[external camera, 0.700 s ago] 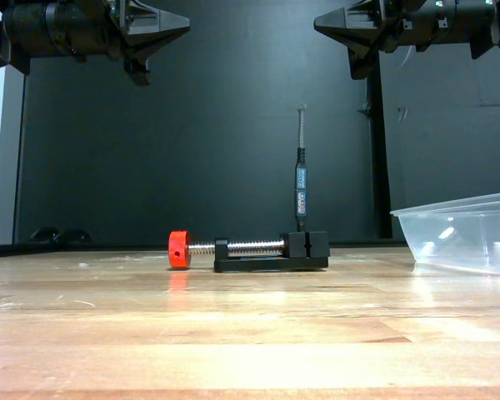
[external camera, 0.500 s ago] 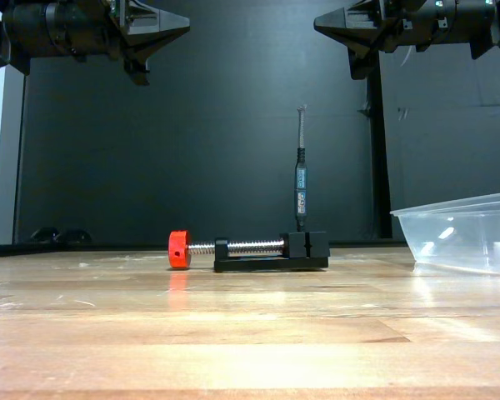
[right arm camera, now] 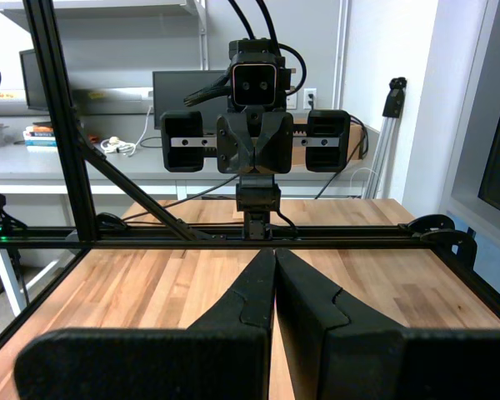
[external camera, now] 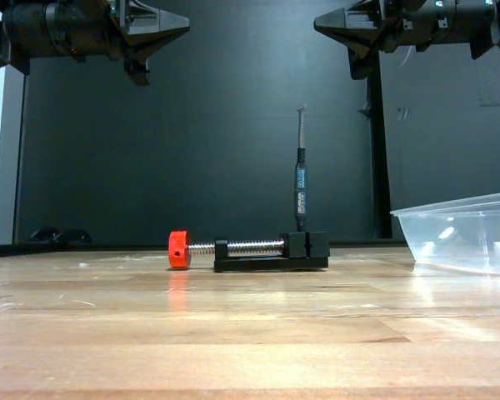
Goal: Remove the USB-C connector from taskboard and place in the container
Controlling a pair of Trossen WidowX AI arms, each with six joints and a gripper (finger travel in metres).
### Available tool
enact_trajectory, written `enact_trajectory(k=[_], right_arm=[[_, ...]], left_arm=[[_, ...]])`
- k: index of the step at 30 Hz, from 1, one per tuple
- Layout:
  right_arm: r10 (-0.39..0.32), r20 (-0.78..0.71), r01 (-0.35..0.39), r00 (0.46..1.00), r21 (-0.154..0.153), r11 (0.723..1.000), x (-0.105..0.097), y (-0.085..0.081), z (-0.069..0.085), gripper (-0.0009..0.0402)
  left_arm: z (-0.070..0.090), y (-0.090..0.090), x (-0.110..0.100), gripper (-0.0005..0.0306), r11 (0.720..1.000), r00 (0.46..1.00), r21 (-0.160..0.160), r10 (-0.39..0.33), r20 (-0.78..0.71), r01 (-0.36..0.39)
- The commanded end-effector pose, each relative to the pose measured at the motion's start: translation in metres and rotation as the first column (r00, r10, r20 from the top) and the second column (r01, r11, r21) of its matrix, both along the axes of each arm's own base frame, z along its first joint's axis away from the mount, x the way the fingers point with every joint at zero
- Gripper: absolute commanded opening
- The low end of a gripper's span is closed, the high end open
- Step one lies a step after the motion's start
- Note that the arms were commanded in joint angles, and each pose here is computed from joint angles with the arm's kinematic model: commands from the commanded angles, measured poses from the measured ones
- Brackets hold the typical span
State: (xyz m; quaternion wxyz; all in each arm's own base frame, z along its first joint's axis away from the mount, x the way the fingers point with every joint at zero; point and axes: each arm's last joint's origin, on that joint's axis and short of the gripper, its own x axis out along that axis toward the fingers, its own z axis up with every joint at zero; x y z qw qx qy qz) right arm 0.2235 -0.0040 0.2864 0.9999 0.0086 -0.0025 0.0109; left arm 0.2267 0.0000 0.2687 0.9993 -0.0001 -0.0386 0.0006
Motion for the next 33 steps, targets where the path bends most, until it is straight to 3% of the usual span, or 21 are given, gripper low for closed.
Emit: enact_trajectory(k=[1, 18, 20, 27, 33], right_arm=[[0.000, 0.000, 0.000, 1.000, 0.000, 1.000, 0.000, 0.000, 0.000, 0.0000], [0.018, -0.015, -0.018, 1.000, 0.009, 1.000, 0.000, 0.001, 0.000, 0.0000], [0.032, -0.059, -0.029, 0.998, 0.038, 0.999, 0.001, 0.001, 0.001, 0.0000], [0.032, -0.288, -0.021, 0.957, 0.040, 0.999, 0.000, 0.002, 0.015, 0.0000], [0.033, -0.473, -0.008, 0.881, 0.056, 0.998, -0.003, 0.003, 0.022, 0.0000]], left_arm=[[0.000, 0.000, 0.000, 0.0000, 1.000, 1.000, 0.000, 0.000, -0.001, 0.000], [0.000, 0.000, 0.000, 0.0000, 1.000, 1.000, 0.000, 0.000, -0.001, 0.000], [0.000, 0.000, 0.000, 0.0000, 1.000, 1.000, 0.000, 0.000, 0.000, 0.000], [0.000, 0.000, 0.000, 0.0000, 1.000, 1.000, 0.000, 0.000, -0.001, 0.000], [0.000, 0.000, 0.000, 0.0000, 1.000, 1.000, 0.000, 0.000, 0.000, 0.000]])
